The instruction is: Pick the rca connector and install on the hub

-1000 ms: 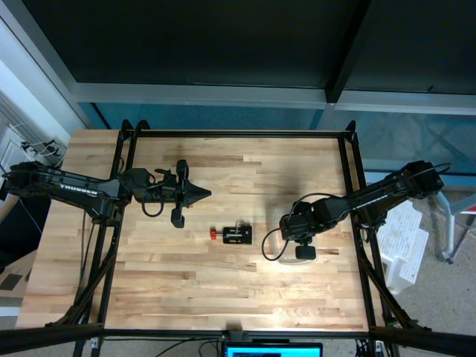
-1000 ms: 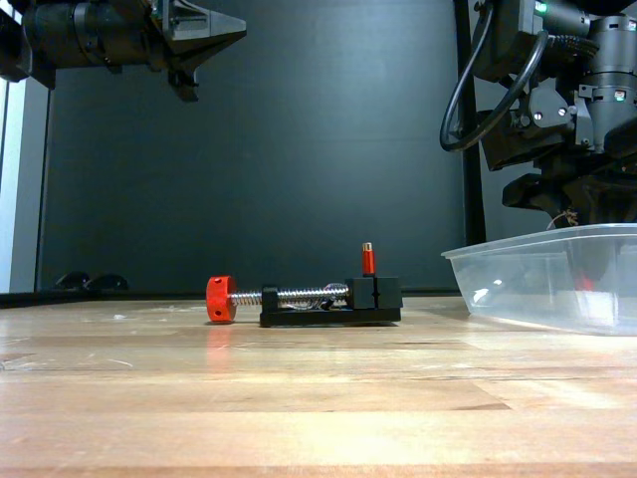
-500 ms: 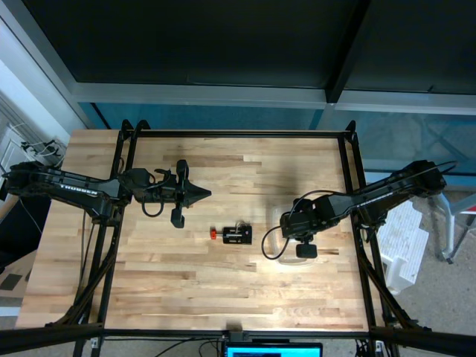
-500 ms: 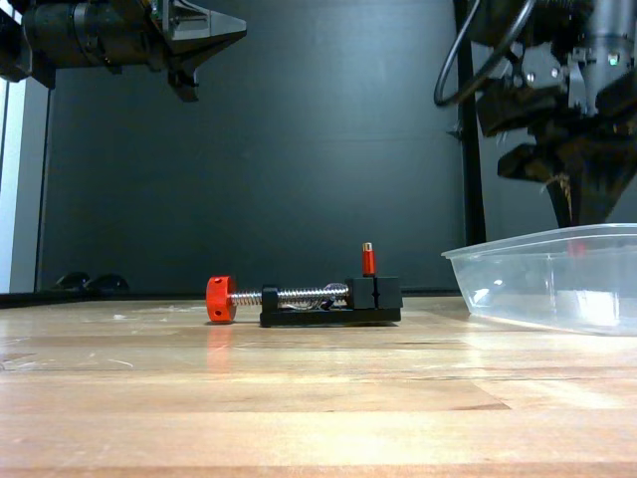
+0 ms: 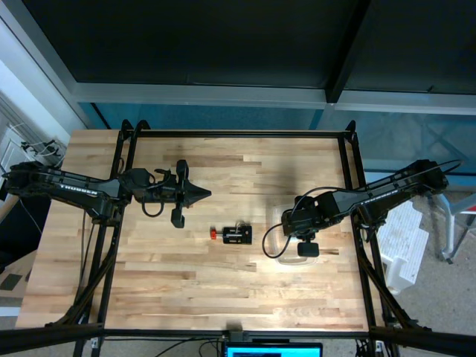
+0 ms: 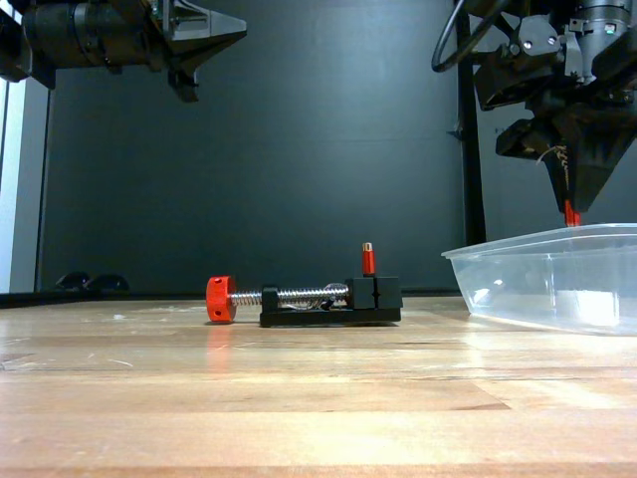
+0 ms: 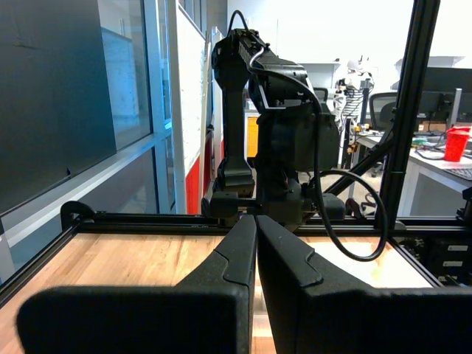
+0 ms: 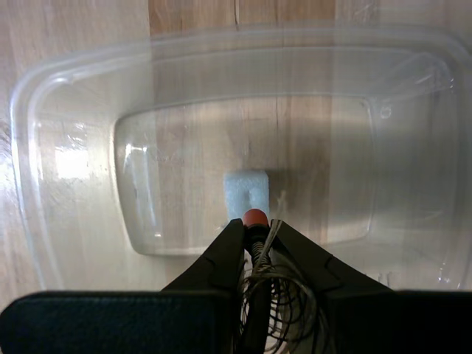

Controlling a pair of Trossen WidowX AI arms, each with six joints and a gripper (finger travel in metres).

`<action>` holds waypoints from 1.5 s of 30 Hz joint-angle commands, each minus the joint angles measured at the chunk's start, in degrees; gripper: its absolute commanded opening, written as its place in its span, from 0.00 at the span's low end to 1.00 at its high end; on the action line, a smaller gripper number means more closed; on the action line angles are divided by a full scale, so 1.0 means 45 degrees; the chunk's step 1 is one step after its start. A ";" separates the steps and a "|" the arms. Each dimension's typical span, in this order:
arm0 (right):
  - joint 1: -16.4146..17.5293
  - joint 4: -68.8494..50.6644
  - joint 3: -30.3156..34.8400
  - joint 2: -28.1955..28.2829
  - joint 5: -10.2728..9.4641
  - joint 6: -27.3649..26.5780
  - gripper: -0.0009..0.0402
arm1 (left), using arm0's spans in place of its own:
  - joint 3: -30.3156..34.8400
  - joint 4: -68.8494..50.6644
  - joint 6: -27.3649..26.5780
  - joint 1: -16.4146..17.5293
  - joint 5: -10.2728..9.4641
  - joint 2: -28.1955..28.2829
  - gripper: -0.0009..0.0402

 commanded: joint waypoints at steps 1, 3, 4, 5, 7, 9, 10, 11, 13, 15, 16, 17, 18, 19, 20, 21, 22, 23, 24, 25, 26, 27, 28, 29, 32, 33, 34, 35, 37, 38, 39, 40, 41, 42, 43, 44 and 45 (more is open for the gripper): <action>-0.0005 -0.0044 0.0248 0.0039 0.0005 0.0199 0.02 | 0.0005 0.0000 0.0005 0.0000 0.0005 0.0000 0.02; -0.0005 -0.0063 0.0452 0.0238 0.0005 0.0253 0.02 | 0.0005 0.0005 0.0005 0.0000 0.0005 0.0000 0.02; 0.0000 -0.0078 0.0554 0.0340 0.0000 0.0287 0.02 | 0.0005 0.0000 0.0000 0.0000 0.0005 0.0000 0.02; -0.0005 -0.0073 0.0651 0.0466 0.0000 0.0287 0.02 | 0.0005 0.0005 0.0005 0.0000 0.0005 0.0005 0.02; -0.0005 -0.0087 0.0908 0.0738 0.0005 0.0287 0.02 | 0.0005 0.0000 0.0005 0.0000 0.0005 0.0005 0.02; -0.0005 -0.0117 0.1239 0.1035 0.0005 0.0287 0.02 | 0.0005 0.0005 0.0005 0.0000 0.0005 0.0005 0.02; -0.0015 -0.0165 0.1438 0.1185 0.0005 0.0287 0.02 | 0.0005 0.0000 0.0005 0.0000 0.0005 0.0000 0.02; -0.0019 -0.0223 0.1627 0.1326 0.0005 0.0287 0.02 | 0.0005 0.0005 0.0005 0.0000 0.0005 0.0000 0.02; -0.0029 -0.0355 0.2006 0.1632 0.0010 0.0287 0.02 | 0.0005 0.0000 0.0005 0.0005 0.0005 0.0000 0.02; -0.0034 -0.0403 0.2346 0.1880 0.0010 0.0277 0.02 | 0.0005 0.0005 0.0005 0.0000 0.0005 0.0000 0.02; -0.0034 -0.0403 0.2497 0.2021 0.0010 0.0272 0.02 | 0.0005 0.0005 0.0005 0.0000 0.0005 0.0000 0.02; -0.0039 -0.0413 0.2633 0.2147 0.0010 0.0267 0.02 | 0.0005 0.0005 0.0000 0.0005 0.0005 0.0000 0.02; -0.0063 -0.0432 0.2769 0.2288 0.0005 0.0257 0.02 | 0.0005 0.0000 0.0000 0.0000 0.0005 0.0000 0.02; -0.0087 -0.0476 0.2924 0.2453 0.0005 0.0248 0.02 | 0.0005 0.0005 0.0005 0.0000 0.0005 0.0000 0.02; -0.0092 -0.0568 0.3118 0.2613 0.0010 0.0248 0.02 | 0.0005 0.0005 0.0005 0.0005 0.0005 0.0000 0.02; -0.0126 -0.0627 0.3293 0.2735 0.0010 0.0243 0.02 | 0.0005 0.0005 0.0005 0.0005 0.0005 0.0000 0.02; -0.0151 -0.0631 0.3444 0.2866 0.0010 0.0238 0.02 | 0.0005 0.0005 0.0000 0.0000 0.0005 0.0000 0.02; -0.0151 -0.0622 0.3560 0.2968 0.0015 0.0228 0.02 | 0.0005 0.0005 0.0005 0.0000 0.0005 0.0005 0.02; -0.0185 -0.0631 0.3677 0.3065 0.0015 0.0228 0.02 | 0.0005 0.0005 0.0005 0.0000 0.0005 0.0005 0.02; -0.0199 -0.0627 0.3784 0.3162 0.0015 0.0233 0.02 | 0.0005 0.0005 0.0005 0.0000 0.0005 0.0000 0.02; -0.0223 -0.0651 0.3910 0.3293 0.0019 0.0228 0.02 | 0.0005 0.0005 0.0000 0.0000 0.0005 0.0000 0.02; -0.0257 -0.0685 0.4051 0.3419 0.0019 0.0228 0.02 | 0.0005 0.0005 0.0005 0.0005 0.0005 0.0000 0.02; -0.0287 -0.0729 0.4192 0.3521 0.0024 0.0228 0.02 | 0.0005 0.0005 0.0000 0.0000 0.0005 0.0005 0.02; -0.0330 -0.0753 0.4337 0.3653 0.0029 0.0194 0.02 | 0.0005 0.0000 0.0005 0.0000 0.0005 0.0000 0.02; -0.0418 -0.0792 0.4707 0.3934 0.0087 0.0097 0.02 | 0.0005 0.0005 0.0005 0.0000 0.0005 0.0005 0.02; -0.0447 -0.0831 0.4857 0.4065 0.0141 0.0083 0.02 | 0.0005 0.0005 0.0005 0.0000 0.0005 0.0000 0.02; -0.0491 -0.0894 0.5022 0.4192 0.0262 0.0034 0.02 | 0.0005 0.0005 0.0005 0.0000 0.0005 0.0000 0.02; -0.0525 -0.0981 0.5207 0.4328 0.0335 0.0000 0.02 | 0.0005 0.0005 0.0005 0.0000 0.0005 0.0000 0.02; -0.0597 -0.1069 0.5532 0.4546 0.0335 -0.0107 0.02 | 0.0005 0.0000 0.0005 0.0005 0.0005 0.0005 0.02; -0.0607 -0.1073 0.5659 0.4653 0.0335 -0.0117 0.02 | 0.0005 0.0000 0.0005 0.0000 0.0005 0.0005 0.02; -0.0631 -0.1088 0.5780 0.4750 0.0335 -0.0165 0.02 | 0.0005 0.0005 0.0005 0.0000 0.0005 0.0005 0.02; -0.0641 -0.1083 0.5892 0.4843 0.0335 -0.0214 0.02 | 0.0005 0.0005 0.0005 0.0000 0.0005 0.0000 0.02; -0.0651 -0.1088 0.5999 0.4945 0.0335 -0.0223 0.02 | 0.0005 0.0005 0.0005 0.0000 0.0005 0.0000 0.02; -0.0656 -0.1078 0.6081 0.5003 0.0335 -0.0253 0.02 | 0.0005 0.0005 0.0000 0.0000 0.0005 0.0000 0.02; -0.0675 -0.1083 0.6178 0.5134 0.0335 -0.0301 0.02 | 0.0005 0.0000 0.0005 0.0005 0.0005 0.0000 0.02; -0.0680 -0.1078 0.6237 0.5207 0.0335 -0.0325 0.02 | 0.0005 0.0000 0.0005 0.0000 0.0005 0.0005 0.02; -0.0695 -0.1083 0.6305 0.5294 0.0330 -0.0335 0.02 | 0.0005 0.0000 0.0005 0.0000 0.0005 0.0005 0.02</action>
